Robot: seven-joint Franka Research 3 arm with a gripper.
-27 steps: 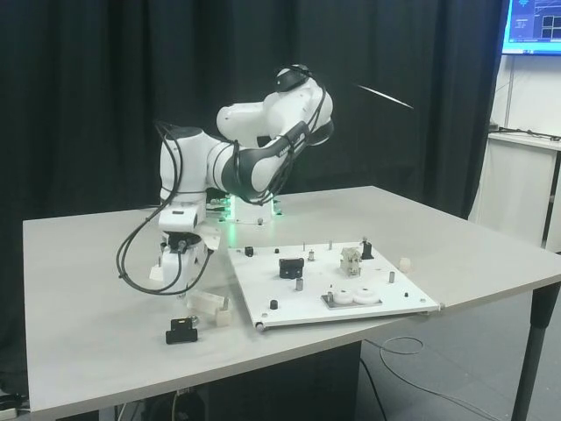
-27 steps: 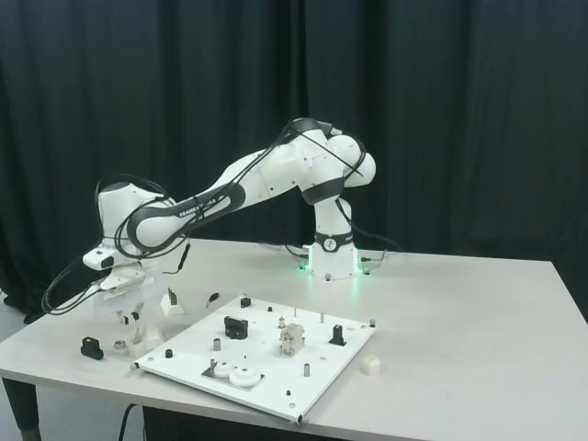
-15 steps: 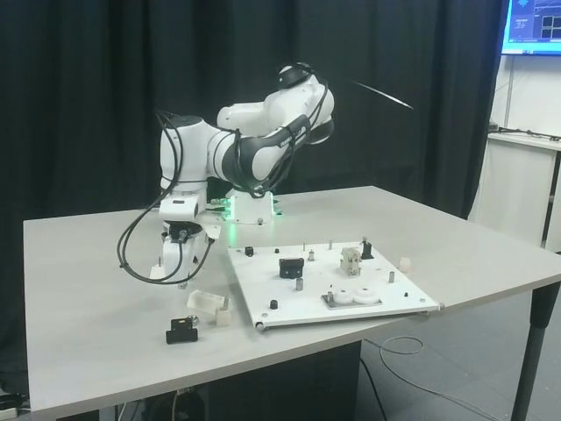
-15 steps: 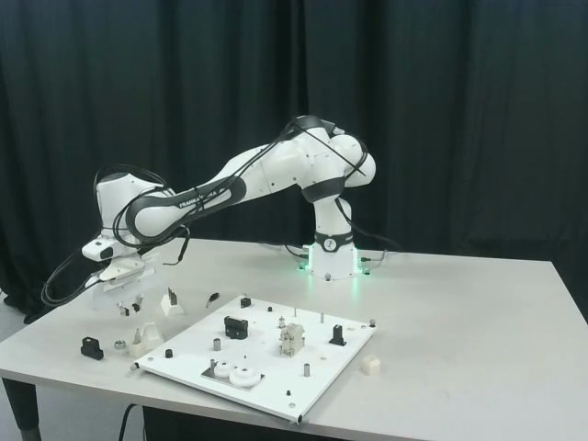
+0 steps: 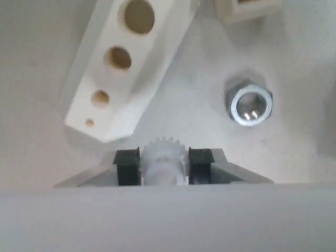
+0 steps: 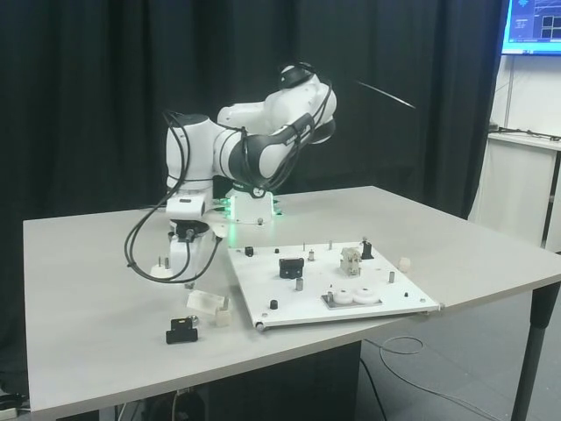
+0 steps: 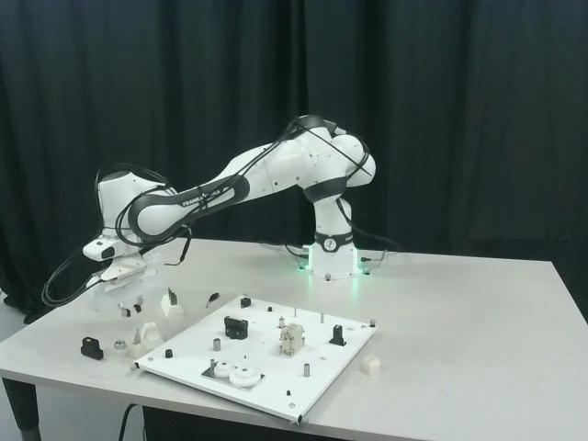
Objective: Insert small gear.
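In the wrist view my gripper (image 5: 164, 165) is shut on the small white gear (image 5: 163, 151), whose teeth show between the two black pads (image 5: 127, 165). The gear hangs above the grey table, over a white block with a row of holes (image 5: 126, 63) and beside a metal hex nut (image 5: 249, 102). In the room views the gripper (image 6: 184, 260) (image 7: 129, 307) is held above the table to the left of the white assembly board (image 6: 386, 282) (image 7: 312, 377). Two larger white gears (image 6: 355, 298) (image 7: 237, 373) sit on pegs at the board's front.
A black bracket (image 6: 181, 330) (image 7: 91, 347) and white blocks (image 6: 203, 303) (image 7: 142, 340) lie on the table below and beside the gripper. The board carries black fixtures (image 6: 290, 266), upright pins and a grey connector (image 7: 292, 339). A white cube (image 7: 369, 365) lies right of the board.
The arm has lifted off the table and drifted toward the board, carrying the small gear up with it. The parts on the table stayed put.
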